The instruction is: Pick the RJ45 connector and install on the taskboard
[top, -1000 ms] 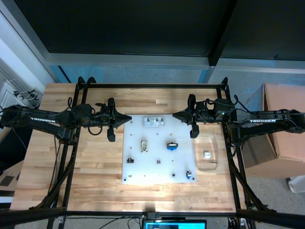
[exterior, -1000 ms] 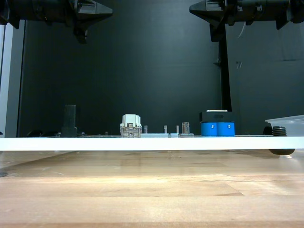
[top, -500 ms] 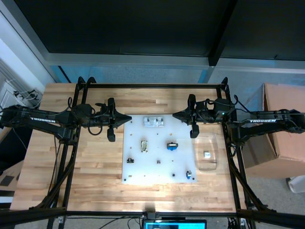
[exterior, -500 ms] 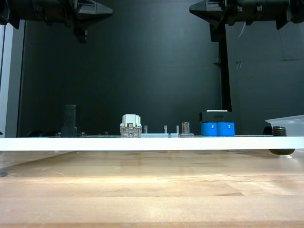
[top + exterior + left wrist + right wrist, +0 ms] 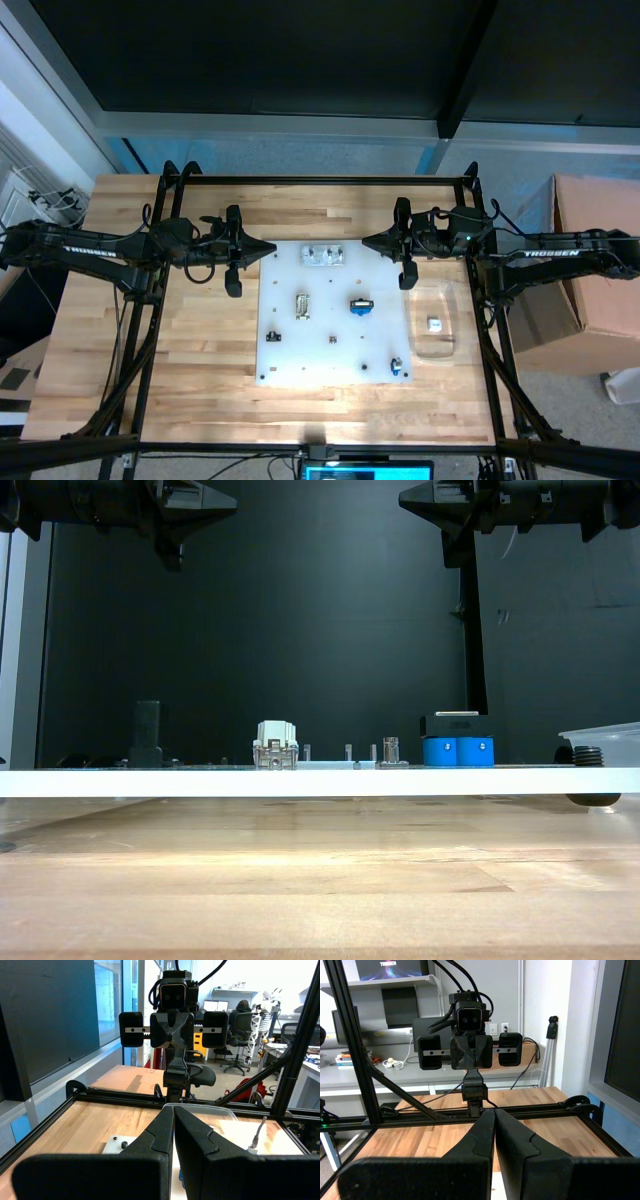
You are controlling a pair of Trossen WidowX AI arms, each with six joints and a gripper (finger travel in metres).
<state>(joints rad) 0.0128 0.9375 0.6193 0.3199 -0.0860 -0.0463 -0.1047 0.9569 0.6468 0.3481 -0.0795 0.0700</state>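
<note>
My left gripper (image 5: 270,250) and right gripper (image 5: 368,241) hang clenched and empty, mid-frame above the board (image 5: 300,350). The connector (image 5: 397,366) appears seated at its lower-right corner. If it is unlatched, its upright cable (image 5: 258,1132) could lever it out.

Wooden table (image 5: 200,390) enclosed by a black frame (image 5: 320,181), with a cardboard box (image 5: 590,270) beside its right edge. Lit screen (image 5: 367,468) at the near edge. Office chair (image 5: 243,1020) in the room beyond.
</note>
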